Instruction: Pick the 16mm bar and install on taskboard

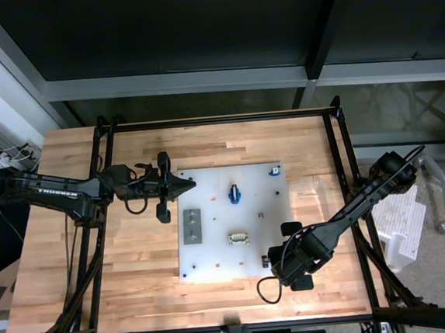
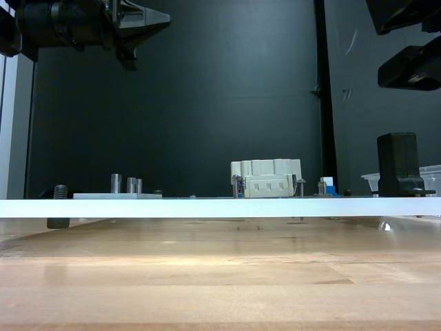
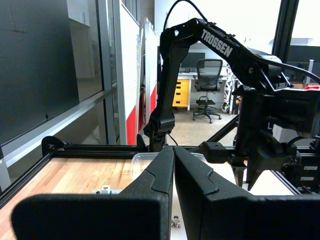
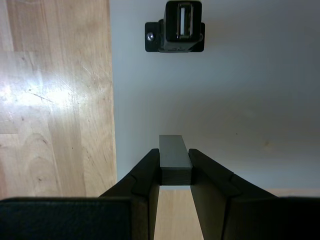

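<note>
Between the fingers [image 4: 147, 175] of my right gripper [image 4: 175, 159] I am clamping the 16mm bar [image 4: 174, 147], a grey block pinched on its two side faces and sticking out past the tips. It is hanging clear of any seat, just above the white taskboard [image 4: 240, 100]. It is close to the edge where the wooden desk [image 4: 55, 100] is showing, and a black socket fixture [image 4: 176, 25] is standing ahead of it.

To do this step well, I judge that I should be carrying the bar level, with the pinch firm, toward its seat. I am guessing the seat is at the grey plate [image 1: 192, 226] with upright pegs [image 2: 116, 183] on the board's left side, though I cannot tell for sure. I should be squaring the bar over the seat before lowering it slowly, since a tilted bar would likely jam.

My right arm is reaching in diagonally from the desk's right edge, its wrist bending down over the board's near right corner. My left gripper [image 1: 183, 184] is hovering high by the board's far left edge, its fingers pressed together on nothing. That arm is stretching in level from the left and pointing across the board.
</note>
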Available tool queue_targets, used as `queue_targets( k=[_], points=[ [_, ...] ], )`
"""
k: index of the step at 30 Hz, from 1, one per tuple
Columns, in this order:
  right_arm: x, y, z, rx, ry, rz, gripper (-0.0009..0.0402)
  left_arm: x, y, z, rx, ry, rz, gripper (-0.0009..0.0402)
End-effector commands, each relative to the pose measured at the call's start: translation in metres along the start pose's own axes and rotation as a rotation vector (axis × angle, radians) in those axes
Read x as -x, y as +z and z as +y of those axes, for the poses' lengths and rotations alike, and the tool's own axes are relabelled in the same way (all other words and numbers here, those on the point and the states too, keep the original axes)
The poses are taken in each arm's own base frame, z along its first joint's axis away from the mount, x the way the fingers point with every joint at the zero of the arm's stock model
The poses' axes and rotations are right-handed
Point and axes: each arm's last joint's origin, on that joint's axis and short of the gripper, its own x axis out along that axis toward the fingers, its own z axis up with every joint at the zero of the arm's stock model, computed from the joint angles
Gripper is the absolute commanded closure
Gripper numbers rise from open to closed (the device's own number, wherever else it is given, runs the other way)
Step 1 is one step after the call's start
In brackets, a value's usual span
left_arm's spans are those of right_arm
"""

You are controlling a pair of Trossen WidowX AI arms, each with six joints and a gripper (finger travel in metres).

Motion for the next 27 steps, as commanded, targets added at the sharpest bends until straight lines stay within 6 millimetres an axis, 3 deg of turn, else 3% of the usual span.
queue_targets(
  k=[1, 27],
  points=[
    [-0.0011, -0.0005, 0.0000, 0.001, -0.001, -0.001, 0.0391, 0.0000, 0.0000, 0.0000, 0.000, 0.000, 0.000, 0.0393],
    [-0.0008, -0.0017, 0.0005, 0.001, -0.014, -0.003, 0.0391, 0.0000, 0.0000, 0.0001, 0.000, 0.000, 0.000, 0.0393]
  ],
)
